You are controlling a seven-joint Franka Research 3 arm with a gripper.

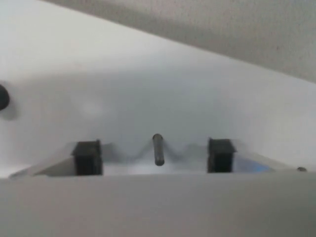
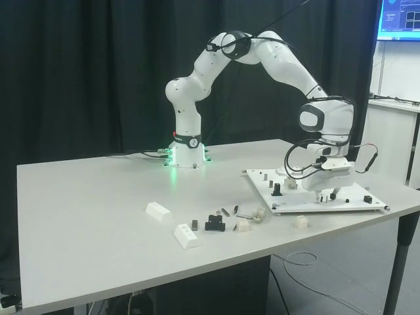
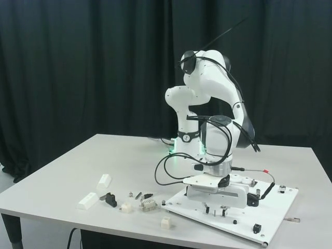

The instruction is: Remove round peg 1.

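1. Wrist view shows the gripper (image 1: 157, 157) spread open just above the white board (image 1: 148, 94), its two black fingertips (image 1: 88, 158) standing on either side of round peg 1 (image 1: 158, 149), neither one touching it.
2. The peg stands upright on the board, with bare white surface all around it; the board's far edge meets the grey table (image 1: 237, 29) beyond.
3. The wrist's own grey housing blocks the near strip of the board, and a black part (image 1: 3, 97) is cut off at the picture's side.
4. From the first room view the gripper (image 2: 326, 194) hangs low over the board (image 2: 315, 197), hiding the peg.
5. Loose white blocks (image 2: 187, 236) and small black parts (image 2: 214, 224) lie on the table (image 2: 85, 203) beside the board, well apart from the arm's base (image 2: 187, 154).
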